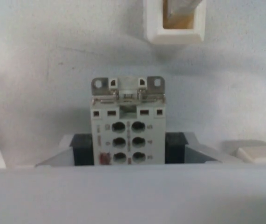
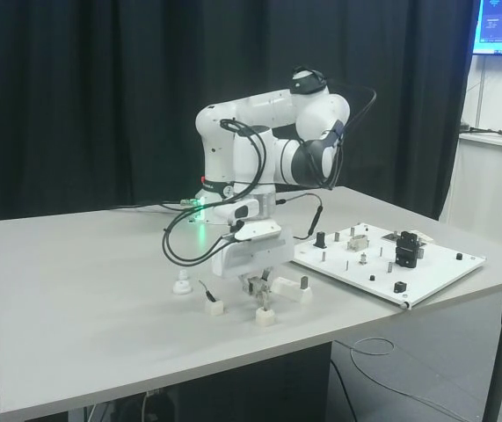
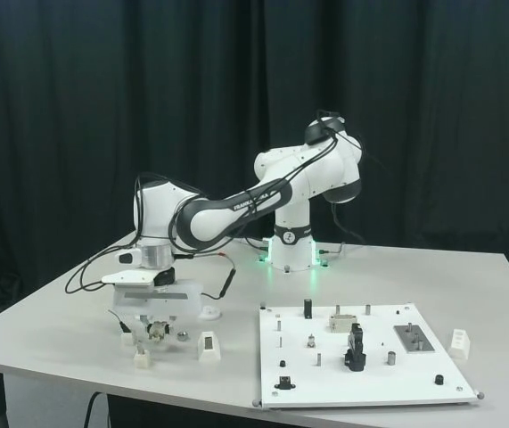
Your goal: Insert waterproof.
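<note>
Hand (image 2: pixel 262 294) low over the grey worktop (image 2: pixel 83 290), closed on the waterproof connector (image 1: pixel 127 125), a white six-hole block with a metal latch held between the fingers. White holder block (image 1: pixel 174 25) just beyond it, another white block (image 1: pixel 258 151) to one side. White assembly board (image 3: pixel 361 357) with small fixtures sits well apart from hand.

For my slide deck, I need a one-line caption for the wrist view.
Wrist view: a white six-hole connector stands upright in a black holder on the grey table.
</note>
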Controlling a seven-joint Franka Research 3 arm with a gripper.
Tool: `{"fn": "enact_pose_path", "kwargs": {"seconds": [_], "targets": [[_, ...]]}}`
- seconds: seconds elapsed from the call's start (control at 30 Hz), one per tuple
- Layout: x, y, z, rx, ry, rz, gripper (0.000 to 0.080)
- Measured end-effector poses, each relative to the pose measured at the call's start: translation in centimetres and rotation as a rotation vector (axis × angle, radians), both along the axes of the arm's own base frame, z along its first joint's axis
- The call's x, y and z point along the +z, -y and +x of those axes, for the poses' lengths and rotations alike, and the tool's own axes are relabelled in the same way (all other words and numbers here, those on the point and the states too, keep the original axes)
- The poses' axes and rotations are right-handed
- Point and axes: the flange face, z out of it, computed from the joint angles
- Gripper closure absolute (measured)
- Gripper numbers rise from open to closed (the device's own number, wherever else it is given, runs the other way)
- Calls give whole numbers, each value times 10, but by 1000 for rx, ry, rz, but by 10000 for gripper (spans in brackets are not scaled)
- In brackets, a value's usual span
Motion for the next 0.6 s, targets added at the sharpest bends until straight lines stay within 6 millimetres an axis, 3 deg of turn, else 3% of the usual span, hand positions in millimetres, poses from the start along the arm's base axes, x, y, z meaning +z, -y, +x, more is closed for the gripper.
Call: {"fn": "enact_pose_path", "kwargs": {"seconds": [0.6], "targets": [[6,0,0,-3,0,2,491]]}}
